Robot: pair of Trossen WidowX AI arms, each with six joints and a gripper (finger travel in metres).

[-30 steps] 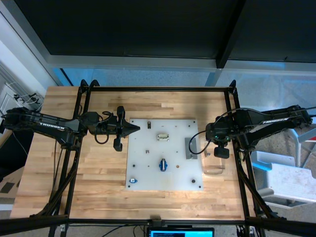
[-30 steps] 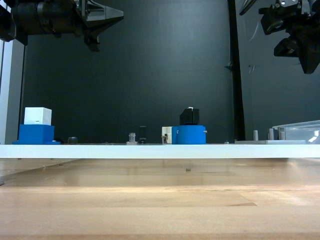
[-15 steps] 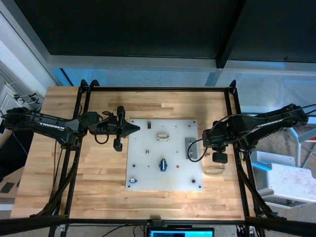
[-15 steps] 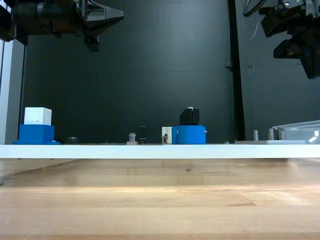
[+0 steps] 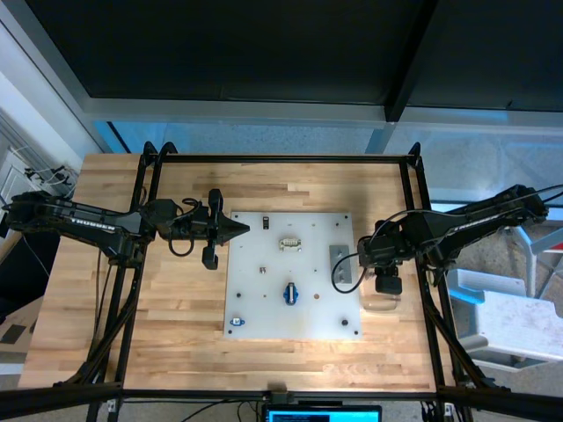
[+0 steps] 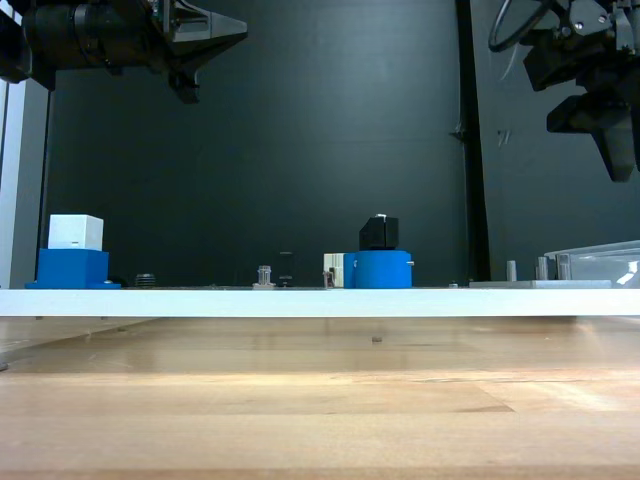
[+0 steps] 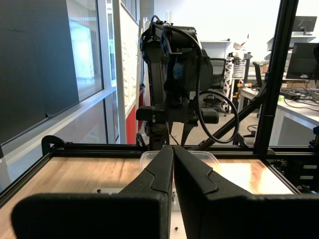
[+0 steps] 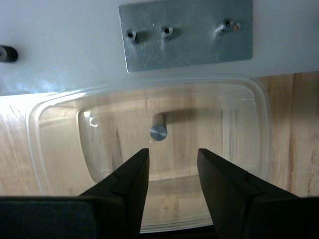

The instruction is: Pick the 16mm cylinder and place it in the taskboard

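left arm [image 5: 88,221] matte black with white "trossen" lettering; right arm [image 5: 466,218] black too. a black cable [image 5: 334,278] loops by the right gripper [image 8: 173,151] above the tray [image 8: 234,139]; wedge-fingered left gripper [image 7: 173,147] at the board [image 5: 264,303] edge.

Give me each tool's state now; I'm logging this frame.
Left tool: shut, empty, high over the taskboard's left edge.
Right tool: open, empty, above the 16mm cylinder in the clear tray.
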